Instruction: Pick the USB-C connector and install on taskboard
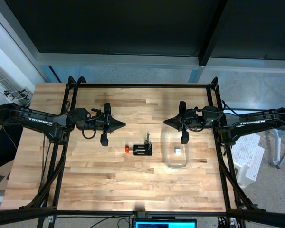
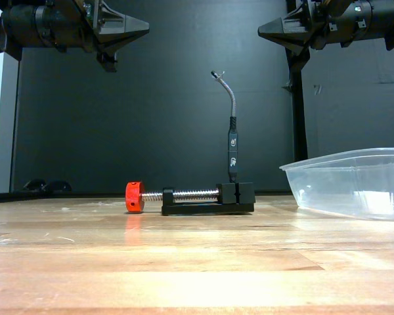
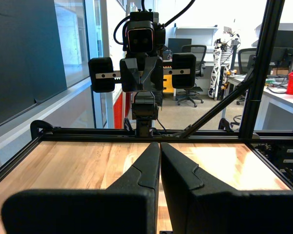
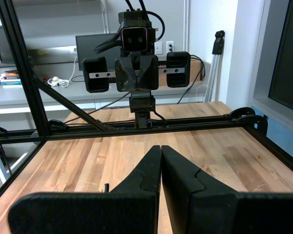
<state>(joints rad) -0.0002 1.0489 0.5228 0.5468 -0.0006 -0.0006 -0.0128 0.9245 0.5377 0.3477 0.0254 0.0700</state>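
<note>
taskboard [image 1: 141, 150]: lies left-right on surface [image 1: 85, 180], red knob [image 1: 127, 149] at left end | left end effector [image 1: 124, 125]: pressed together, empty, aloft | right end effector [image 1: 165, 123]: pressed together, empty

The word TROSSEN stands in pale capitals on the left arm [image 1: 35, 120], on the link well behind the left tool [image 1: 122, 125], which hangs over the desk [image 1: 109, 185]. The same word runs along the right arm [image 1: 259, 121], well behind the right tool [image 1: 166, 122]. Below and between both tools, an upright black cable [image 2: 232, 143] carries small white marks, too small to read.
</note>
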